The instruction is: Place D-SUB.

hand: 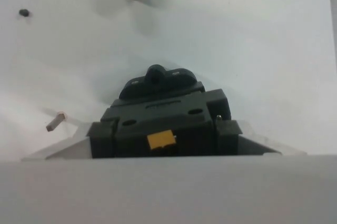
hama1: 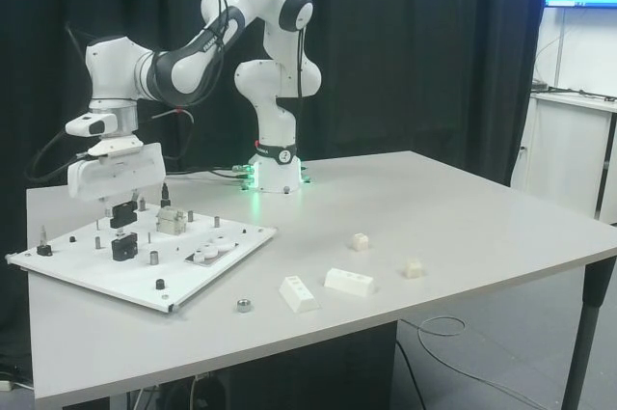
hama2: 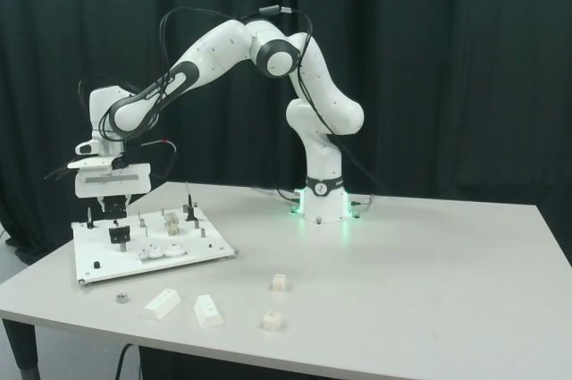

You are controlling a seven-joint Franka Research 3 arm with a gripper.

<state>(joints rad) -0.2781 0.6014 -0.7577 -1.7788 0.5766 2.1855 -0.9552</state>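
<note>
Gripper [hama1: 122,205] gripping black D-SUB [hand: 160,116], seemingly above white board [hama1: 145,260], wrist view only

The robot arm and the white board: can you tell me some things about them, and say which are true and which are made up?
1. The gripper is above the white board. True.
2. The gripper holds a black plug. True; the wrist view shows it between the jaws.
3. The white board lies in the middle of the grey table. False; it sits near one end of the table, far from the small white blocks.
4. The arm's base stands on the white board. False; it is bolted to the table behind the board.
5. A small metal ring lies on the table beside the board. True.
</note>
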